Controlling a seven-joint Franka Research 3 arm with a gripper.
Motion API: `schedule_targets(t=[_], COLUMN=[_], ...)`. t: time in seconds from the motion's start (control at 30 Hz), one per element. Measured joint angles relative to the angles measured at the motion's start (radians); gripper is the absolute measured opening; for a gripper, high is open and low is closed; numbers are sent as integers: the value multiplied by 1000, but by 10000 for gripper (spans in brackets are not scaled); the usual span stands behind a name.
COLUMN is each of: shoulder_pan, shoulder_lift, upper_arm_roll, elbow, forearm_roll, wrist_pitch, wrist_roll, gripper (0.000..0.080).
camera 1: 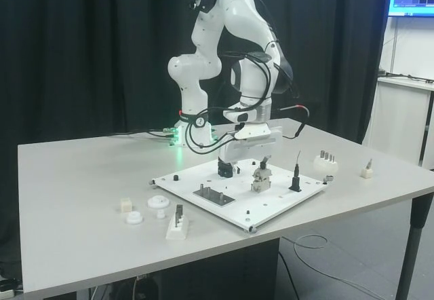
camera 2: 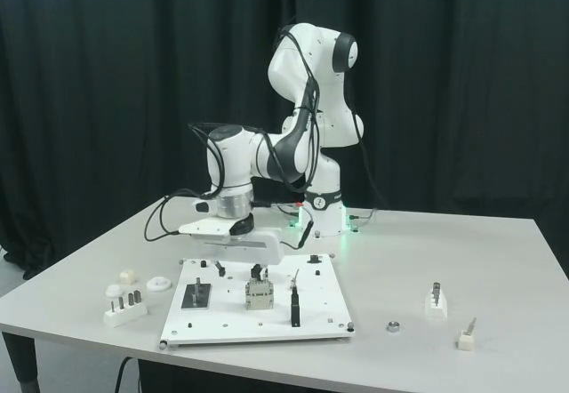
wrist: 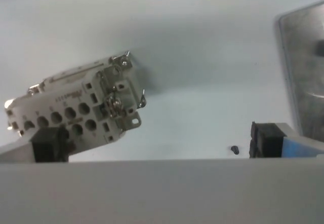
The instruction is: Insert waterproof.
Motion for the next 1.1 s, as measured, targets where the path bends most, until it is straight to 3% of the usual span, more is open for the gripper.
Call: schedule_targets(t=[1.1], shoulder_pan=[-2], shoulder_lift=[3], upper_arm_roll=[-1], elbow=[-12], forearm_roll=[0], wrist_pitch=[17], wrist_roll=[20], gripper=[800])
